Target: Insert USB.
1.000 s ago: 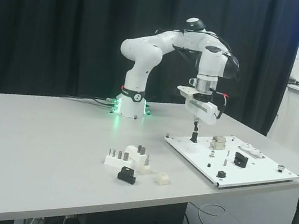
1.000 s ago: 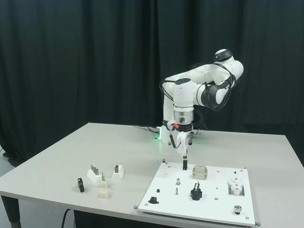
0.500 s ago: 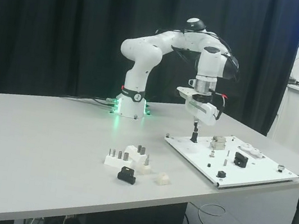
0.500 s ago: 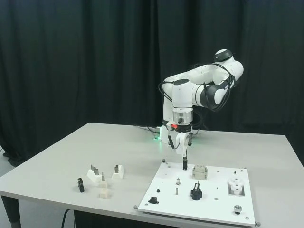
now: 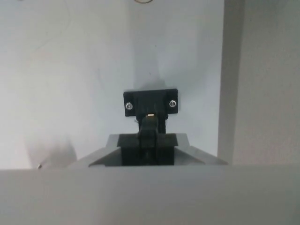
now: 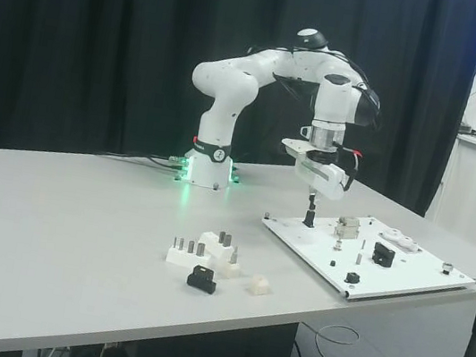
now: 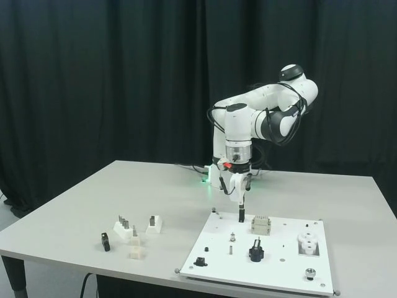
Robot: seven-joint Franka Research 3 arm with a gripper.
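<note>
The claw (image 6: 312, 193) is gripping the small, stiff, light USB plug (image 5: 149, 123) by its black body, and is holding it upright over the black socket (image 5: 151, 103) on the white board (image 7: 273, 264).

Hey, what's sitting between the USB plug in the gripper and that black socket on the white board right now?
Nothing: the wrist view shows the USB plug directly over the black socket, with only bare white board around it.
</note>
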